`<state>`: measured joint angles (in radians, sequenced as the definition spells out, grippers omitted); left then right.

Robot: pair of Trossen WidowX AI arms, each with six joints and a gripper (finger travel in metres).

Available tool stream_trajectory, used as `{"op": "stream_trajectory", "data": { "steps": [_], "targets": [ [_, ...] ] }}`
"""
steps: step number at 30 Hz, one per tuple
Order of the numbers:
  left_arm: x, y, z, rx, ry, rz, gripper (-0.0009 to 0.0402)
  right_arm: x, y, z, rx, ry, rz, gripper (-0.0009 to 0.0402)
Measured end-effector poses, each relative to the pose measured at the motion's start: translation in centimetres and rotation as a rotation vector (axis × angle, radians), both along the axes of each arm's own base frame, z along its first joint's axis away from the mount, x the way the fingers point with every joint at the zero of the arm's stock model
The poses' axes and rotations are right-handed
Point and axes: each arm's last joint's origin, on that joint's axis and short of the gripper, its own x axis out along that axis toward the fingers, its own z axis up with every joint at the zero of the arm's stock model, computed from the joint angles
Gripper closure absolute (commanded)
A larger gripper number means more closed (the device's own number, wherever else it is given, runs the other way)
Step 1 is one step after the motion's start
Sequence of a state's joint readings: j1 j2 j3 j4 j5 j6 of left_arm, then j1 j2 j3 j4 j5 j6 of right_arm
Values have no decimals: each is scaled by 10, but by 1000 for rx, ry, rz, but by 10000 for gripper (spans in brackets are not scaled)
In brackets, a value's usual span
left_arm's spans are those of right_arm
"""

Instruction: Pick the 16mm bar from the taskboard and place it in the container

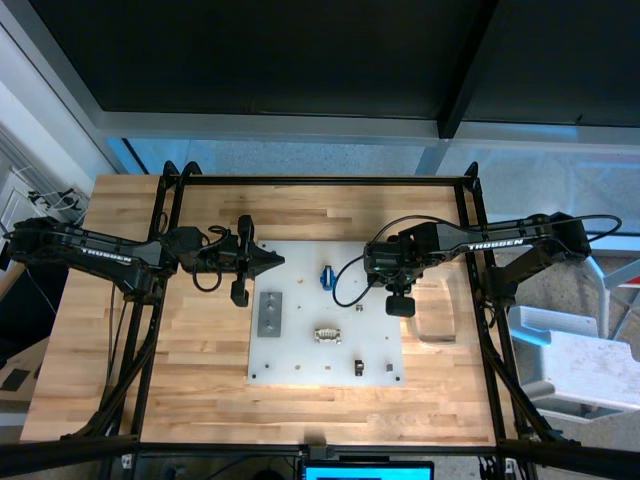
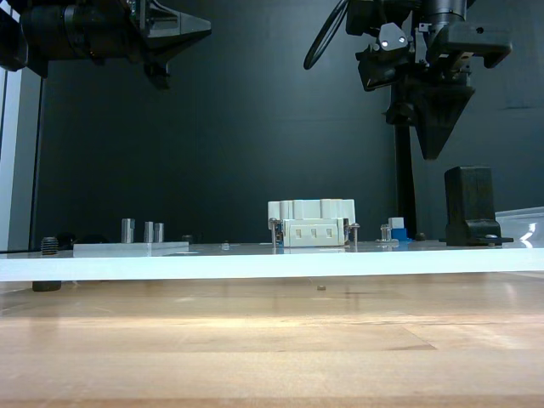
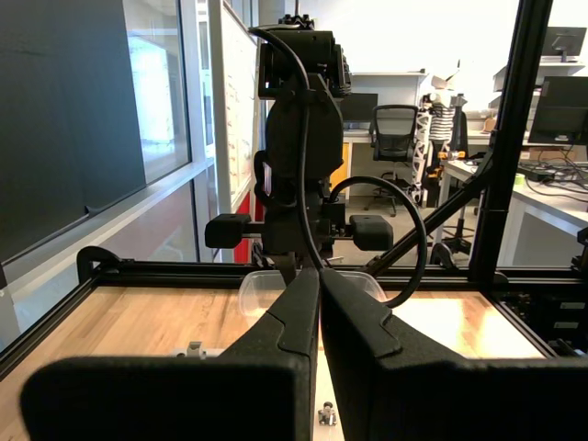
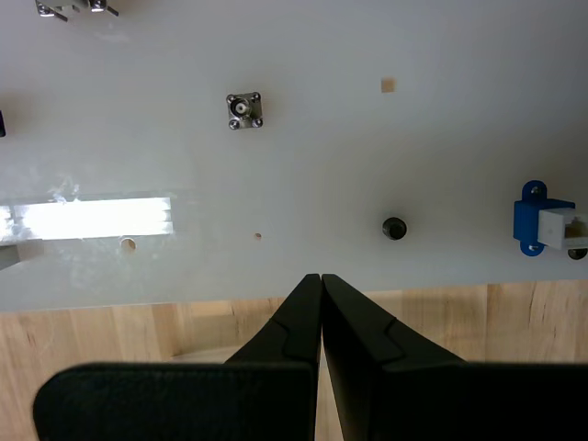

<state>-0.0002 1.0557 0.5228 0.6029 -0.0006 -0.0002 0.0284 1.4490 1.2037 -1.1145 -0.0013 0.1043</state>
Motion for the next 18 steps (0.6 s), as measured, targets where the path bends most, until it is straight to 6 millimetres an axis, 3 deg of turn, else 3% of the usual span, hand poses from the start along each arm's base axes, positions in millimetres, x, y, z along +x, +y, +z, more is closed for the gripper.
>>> {"op": "stream_trajectory", "data": {
  "steps": [6,18],
  "targets": [
    [0,0,0,0,0,0,393,0,7,0,6,0,-3,393],
    [0,0,0,0,0,0,393,-5,44,0,27,3,4,393]
  ]
}}
